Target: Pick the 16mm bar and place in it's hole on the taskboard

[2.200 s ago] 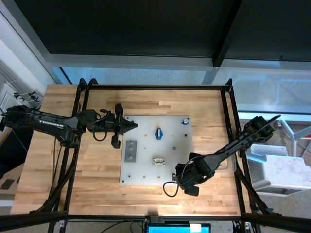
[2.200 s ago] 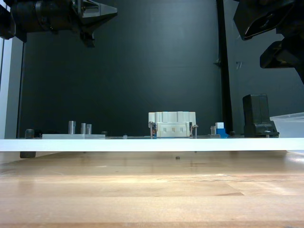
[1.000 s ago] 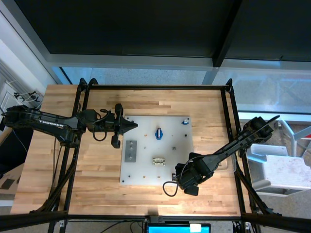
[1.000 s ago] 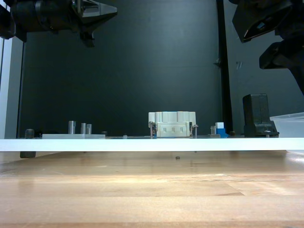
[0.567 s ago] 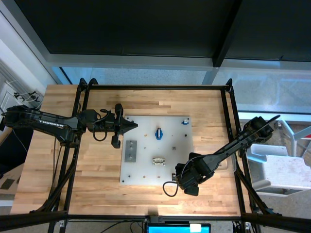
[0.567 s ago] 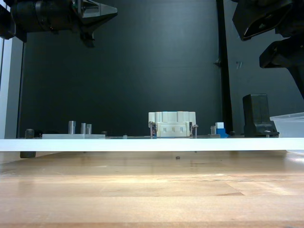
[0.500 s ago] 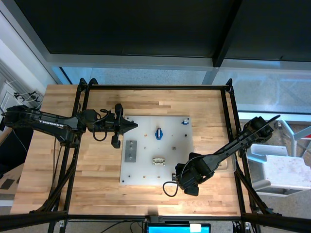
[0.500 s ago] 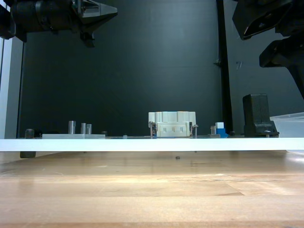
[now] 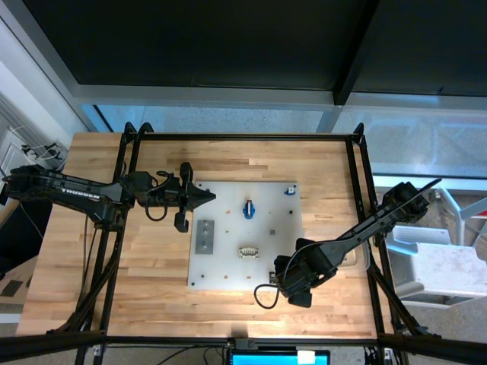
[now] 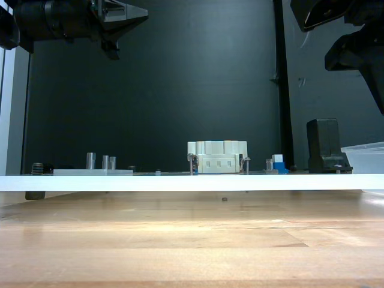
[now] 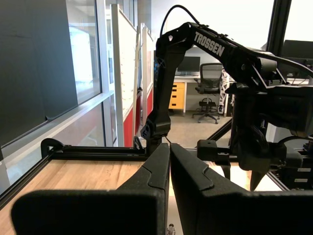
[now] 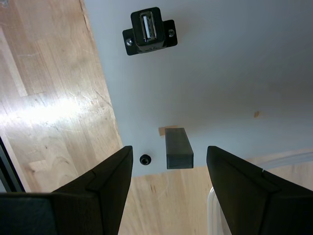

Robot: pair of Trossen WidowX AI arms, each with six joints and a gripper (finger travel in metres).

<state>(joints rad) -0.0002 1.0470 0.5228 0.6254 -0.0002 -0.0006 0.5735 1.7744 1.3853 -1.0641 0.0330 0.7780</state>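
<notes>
Change: right pincer goes up a little, wide open, empty.
16mm bar: stands straight on the taskboard, right under that pincer.
Left pincer: closed, empty, far away.
Meaning: bar looks placed.

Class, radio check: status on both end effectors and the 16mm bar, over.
Left end effector shut, high over board's far-left corner. Right end effector open, empty, above near-right corner. 16mm bar in neither; pegs stand in grey block, cannot tell which.
</notes>
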